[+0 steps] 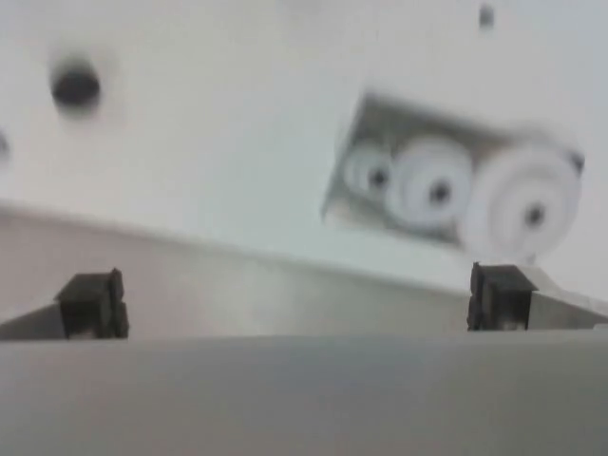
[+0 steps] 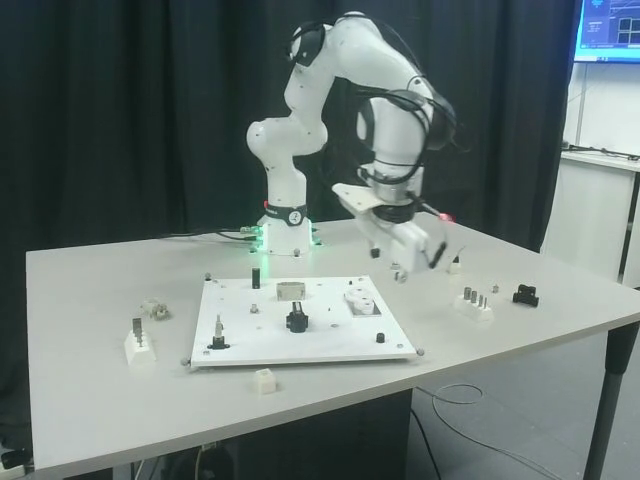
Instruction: Pick USB.
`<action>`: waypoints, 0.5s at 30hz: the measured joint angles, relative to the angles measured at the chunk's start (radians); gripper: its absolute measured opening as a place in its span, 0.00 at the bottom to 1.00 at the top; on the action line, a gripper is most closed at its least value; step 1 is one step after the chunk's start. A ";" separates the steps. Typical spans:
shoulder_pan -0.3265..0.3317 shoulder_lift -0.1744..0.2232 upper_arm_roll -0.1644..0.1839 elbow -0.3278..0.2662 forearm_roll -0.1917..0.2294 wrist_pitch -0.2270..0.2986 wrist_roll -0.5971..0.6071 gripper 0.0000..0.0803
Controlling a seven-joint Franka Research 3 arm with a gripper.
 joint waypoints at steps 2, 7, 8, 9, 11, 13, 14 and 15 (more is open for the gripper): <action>0.023 -0.008 0.000 -0.012 0.006 0.000 0.006 1.00; 0.081 -0.029 0.000 -0.039 0.012 0.004 0.038 1.00; 0.094 -0.033 0.000 -0.044 0.012 0.006 0.047 1.00; 0.106 -0.037 0.000 -0.049 0.012 0.007 0.056 1.00; 0.130 -0.045 0.000 -0.061 0.012 0.012 0.073 1.00; 0.155 -0.052 0.001 -0.073 0.012 0.017 0.093 1.00; 0.168 -0.057 0.000 -0.080 0.013 0.020 0.103 1.00; 0.181 -0.061 0.001 -0.087 0.013 0.023 0.113 1.00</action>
